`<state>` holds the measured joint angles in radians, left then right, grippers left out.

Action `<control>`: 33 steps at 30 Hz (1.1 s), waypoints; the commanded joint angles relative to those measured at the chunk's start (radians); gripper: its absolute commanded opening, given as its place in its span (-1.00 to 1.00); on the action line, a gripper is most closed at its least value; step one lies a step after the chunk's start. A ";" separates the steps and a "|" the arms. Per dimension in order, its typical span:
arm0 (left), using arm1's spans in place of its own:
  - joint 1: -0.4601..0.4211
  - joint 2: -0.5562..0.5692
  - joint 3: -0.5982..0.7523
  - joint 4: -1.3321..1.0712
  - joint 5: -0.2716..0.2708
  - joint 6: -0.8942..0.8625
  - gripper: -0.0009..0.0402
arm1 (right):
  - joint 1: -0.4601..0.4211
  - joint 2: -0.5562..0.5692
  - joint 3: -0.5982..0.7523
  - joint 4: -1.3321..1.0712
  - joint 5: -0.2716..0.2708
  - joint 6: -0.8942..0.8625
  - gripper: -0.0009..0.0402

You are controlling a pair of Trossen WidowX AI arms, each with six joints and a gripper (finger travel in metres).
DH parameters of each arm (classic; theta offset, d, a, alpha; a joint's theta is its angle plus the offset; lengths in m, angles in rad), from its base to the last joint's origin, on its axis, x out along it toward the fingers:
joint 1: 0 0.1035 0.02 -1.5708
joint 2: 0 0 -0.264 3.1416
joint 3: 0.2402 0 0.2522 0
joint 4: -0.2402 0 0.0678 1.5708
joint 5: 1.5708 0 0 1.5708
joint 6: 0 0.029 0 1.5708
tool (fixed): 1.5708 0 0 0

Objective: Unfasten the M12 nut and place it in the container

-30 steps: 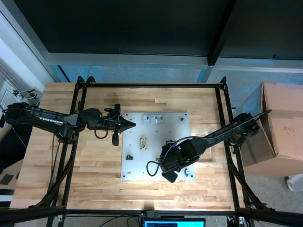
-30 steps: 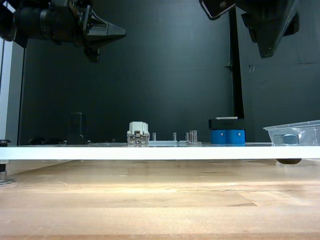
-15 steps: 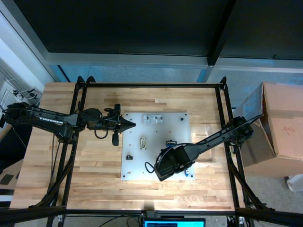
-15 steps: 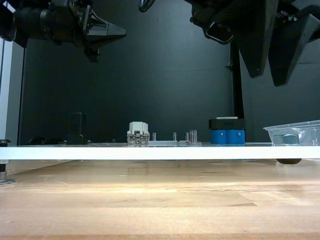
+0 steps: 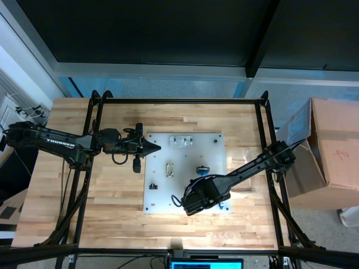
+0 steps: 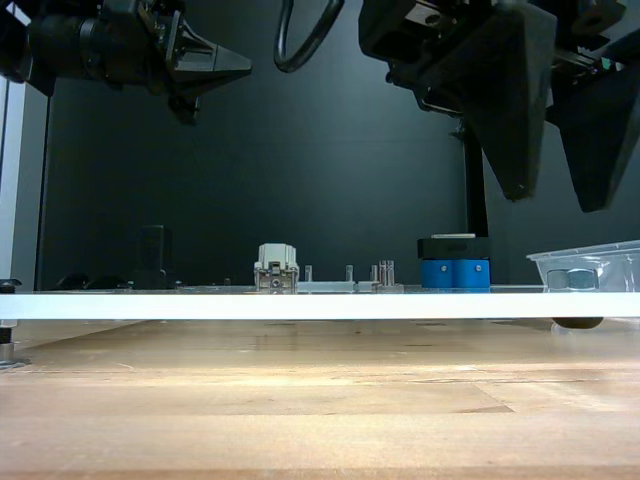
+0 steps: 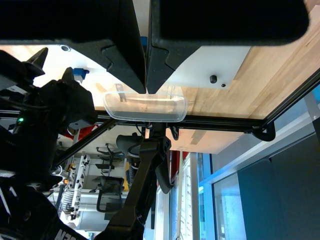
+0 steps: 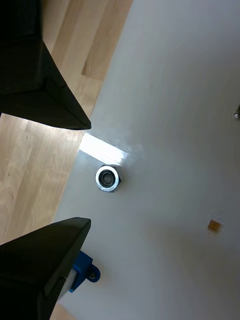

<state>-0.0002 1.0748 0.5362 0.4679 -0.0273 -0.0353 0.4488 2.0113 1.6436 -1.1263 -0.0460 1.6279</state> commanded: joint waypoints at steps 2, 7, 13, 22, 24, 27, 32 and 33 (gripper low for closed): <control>0.000 0.000 0.000 0.000 0.000 0.000 -0.96 | -0.001 0.018 -0.001 0.003 -0.001 0.034 0.17; 0.000 0.000 0.000 0.000 0.000 0.000 -0.96 | -0.002 0.039 -0.006 0.006 -0.001 0.044 0.14; 0.000 0.000 0.000 0.000 0.000 0.000 -0.96 | -0.004 0.043 -0.021 0.030 -0.001 0.048 0.14; 0.000 0.000 0.000 0.000 0.000 0.000 -0.96 | -0.004 0.043 -0.069 0.077 -0.010 0.067 0.13; 0.000 0.000 0.000 0.000 0.000 0.000 -0.96 | -0.003 0.043 -0.071 0.077 -0.010 0.067 0.13; 0.000 0.000 0.000 0.000 0.000 0.000 -0.96 | -0.004 0.043 -0.072 0.079 -0.010 0.067 0.11; 0.000 0.000 0.000 0.000 0.000 0.000 -0.96 | -0.004 0.043 -0.072 0.087 -0.009 0.066 -0.14; 0.000 0.000 0.000 0.000 0.000 0.000 -0.96 | -0.004 0.043 -0.072 0.088 -0.009 0.066 -0.20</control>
